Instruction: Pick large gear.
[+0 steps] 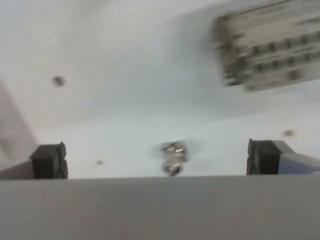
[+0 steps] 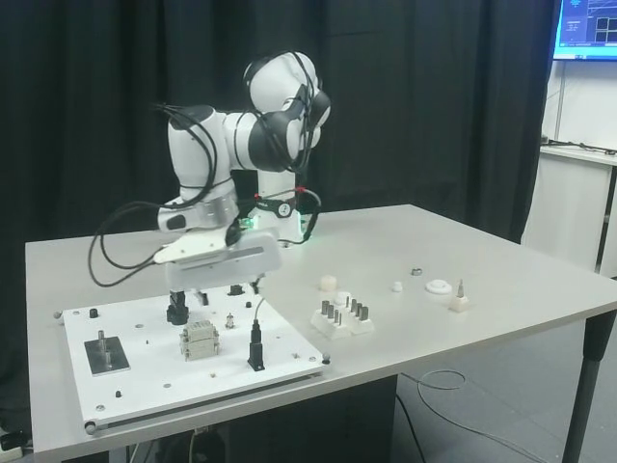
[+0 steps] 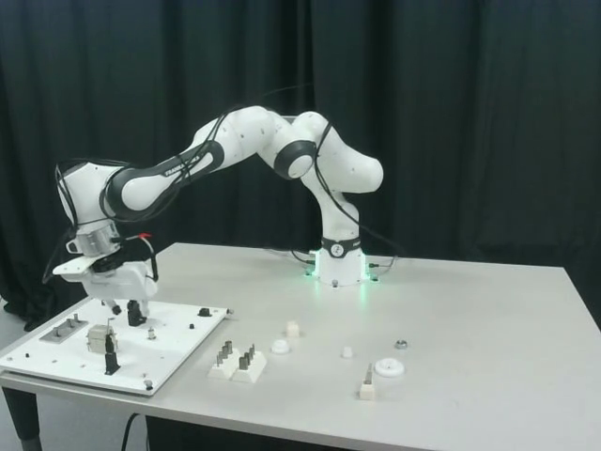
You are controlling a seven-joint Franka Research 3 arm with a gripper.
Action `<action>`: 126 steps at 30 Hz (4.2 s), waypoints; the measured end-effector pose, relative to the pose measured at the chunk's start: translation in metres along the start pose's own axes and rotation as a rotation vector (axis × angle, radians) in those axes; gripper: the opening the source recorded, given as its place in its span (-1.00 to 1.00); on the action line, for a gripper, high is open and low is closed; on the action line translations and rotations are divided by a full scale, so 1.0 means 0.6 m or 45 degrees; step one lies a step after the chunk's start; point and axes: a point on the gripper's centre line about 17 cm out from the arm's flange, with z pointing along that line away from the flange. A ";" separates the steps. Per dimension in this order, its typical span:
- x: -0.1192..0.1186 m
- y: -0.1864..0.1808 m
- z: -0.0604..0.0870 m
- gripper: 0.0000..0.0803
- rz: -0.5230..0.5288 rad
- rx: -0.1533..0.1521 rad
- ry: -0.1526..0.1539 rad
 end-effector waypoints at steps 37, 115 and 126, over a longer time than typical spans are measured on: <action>-0.121 -0.462 0.130 0.99 0.075 0.082 -0.173; -0.323 -0.811 0.392 0.99 -0.003 -0.132 0.193; -0.320 -0.811 0.393 0.99 0.016 -0.135 0.205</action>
